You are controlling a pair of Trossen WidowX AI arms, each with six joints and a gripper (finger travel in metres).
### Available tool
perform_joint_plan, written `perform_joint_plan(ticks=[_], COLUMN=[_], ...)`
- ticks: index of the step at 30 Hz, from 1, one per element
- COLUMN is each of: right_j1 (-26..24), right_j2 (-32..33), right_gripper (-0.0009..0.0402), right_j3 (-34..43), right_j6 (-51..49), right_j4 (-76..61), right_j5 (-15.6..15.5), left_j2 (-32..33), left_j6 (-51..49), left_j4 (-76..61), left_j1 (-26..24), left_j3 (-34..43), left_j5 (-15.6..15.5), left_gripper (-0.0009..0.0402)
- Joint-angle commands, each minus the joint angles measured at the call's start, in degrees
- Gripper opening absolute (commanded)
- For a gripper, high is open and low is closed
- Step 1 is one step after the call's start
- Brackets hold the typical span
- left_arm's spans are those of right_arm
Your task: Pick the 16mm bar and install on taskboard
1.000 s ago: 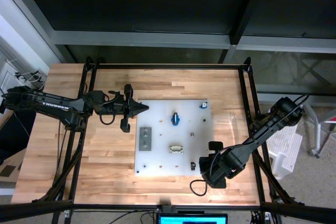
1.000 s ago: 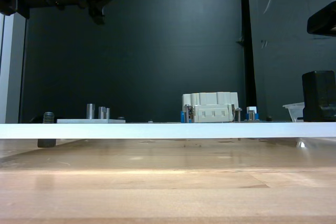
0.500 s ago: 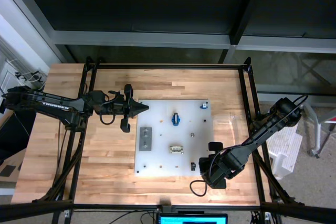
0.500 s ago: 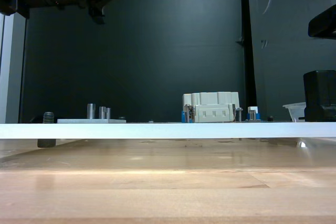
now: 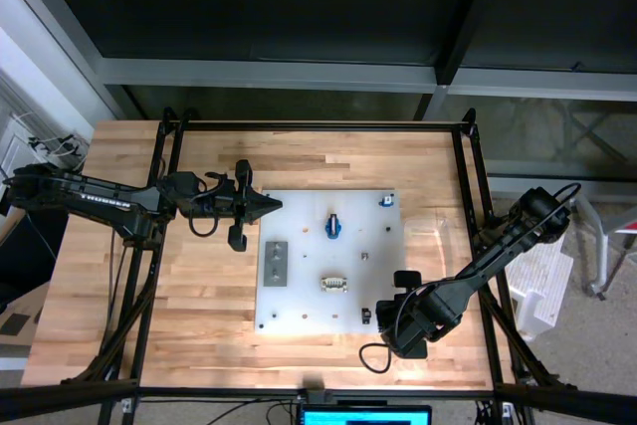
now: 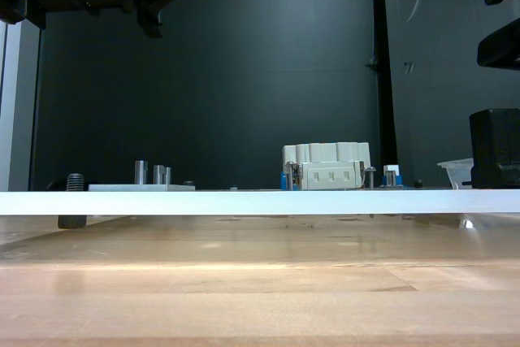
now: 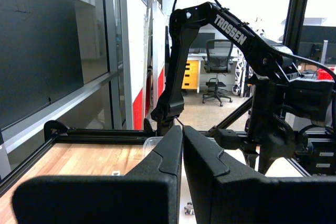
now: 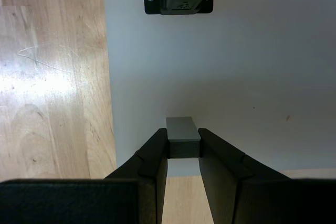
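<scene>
Right gripper (image 8: 182, 142) is clamped on the 16mm bar (image 8: 182, 134), held clear over the taskboard (image 5: 299, 236) at its five o'clock corner. The grey peg plate (image 5: 275, 264), my guess for the seat, lies at ten o'clock from it. Left gripper (image 5: 267, 206), fingers pressed together, hangs over the board's ten o'clock corner.

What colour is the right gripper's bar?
Grey, clearest in right wrist view: 16mm bar held in right gripper over the board. Left gripper shut, above board's far-left corner.
</scene>
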Motion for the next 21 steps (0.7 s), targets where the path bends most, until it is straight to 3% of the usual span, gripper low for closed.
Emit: perform_joint_plan(ticks=[1,13,21], right_j1=[-0.02,0.0,-0.02], right_j2=[0.68,1.18,0.76], right_gripper=[0.0004,0.0011,0.0099], right_j3=[-0.17,-0.72,-0.7], right_j6=[0.07,0.04,0.04], right_j4=[0.24,1.2,1.09], right_j5=[0.35,1.14,1.01], left_j2=[0.0,0.0,0.0], left_j6=[0.0,0.0,0.0], left_j4=[0.0,0.0,0.0], left_j1=[0.0,0.0,0.02], left_j3=[0.0,0.0,0.0], left_j5=[0.0,0.02,0.02], left_gripper=[0.0,0.0,0.0])
